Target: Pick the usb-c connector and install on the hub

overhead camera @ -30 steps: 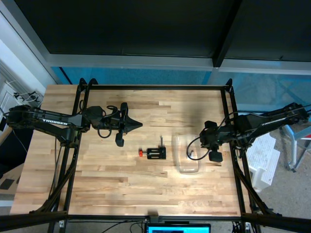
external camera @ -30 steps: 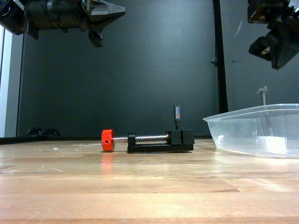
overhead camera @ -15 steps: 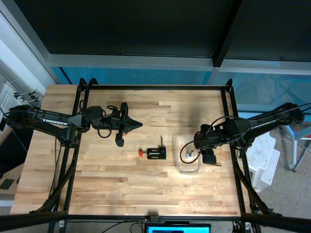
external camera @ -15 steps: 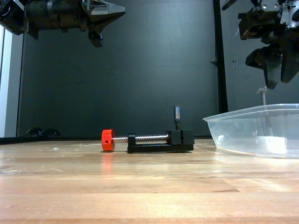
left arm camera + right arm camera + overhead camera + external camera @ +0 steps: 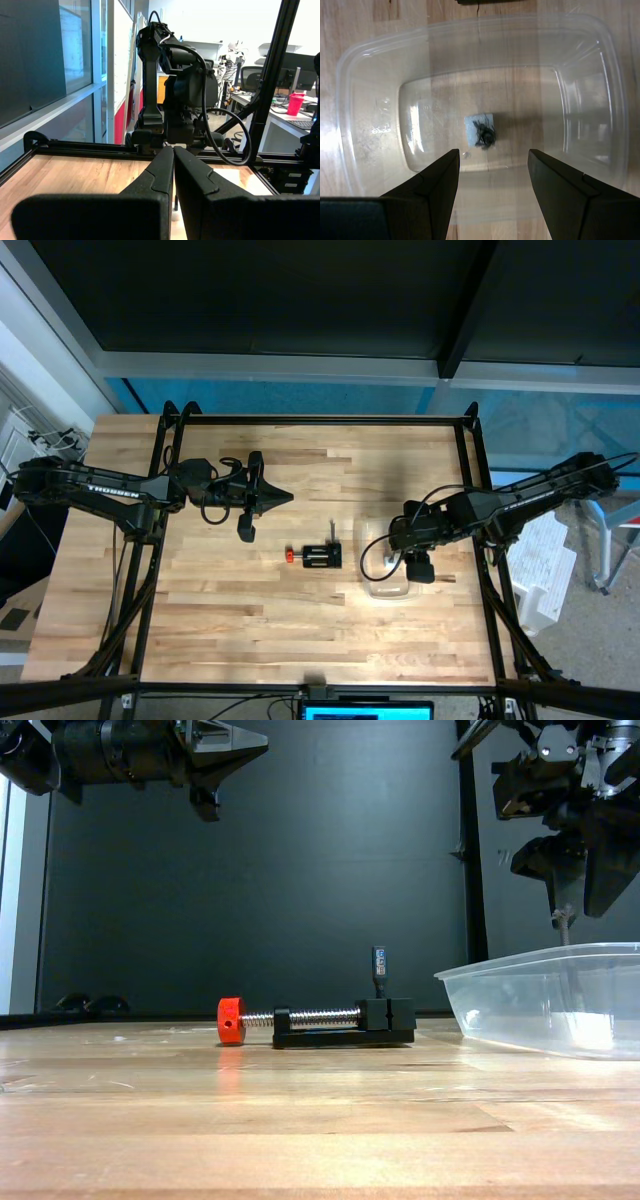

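A small pale-blue block with a black tangle on it, apparently the usb-c connector (image 5: 480, 131), lies free on the floor of a clear plastic container (image 5: 365, 100). My right gripper (image 5: 492, 155) hangs open straight above it, clear of the container, with its jaws on either side of the block. In the low view the right gripper (image 5: 585, 890) is above the container's rim (image 5: 500, 965). A black vise (image 5: 320, 556) with a red knob (image 5: 231, 1020) holds a small upright piece (image 5: 379, 970). My left gripper (image 5: 285, 497) is shut, high over the table's back left, holding nothing.
The vise stands mid-table, just left of the container (image 5: 372, 590). A thin twisted strand (image 5: 562, 925) rises above the container's far rim. Black frame rails (image 5: 320, 421) run along the table's edges.
My right arm has swung left and come down, from beside the container to directly over it. The left arm, vise and container have not moved.
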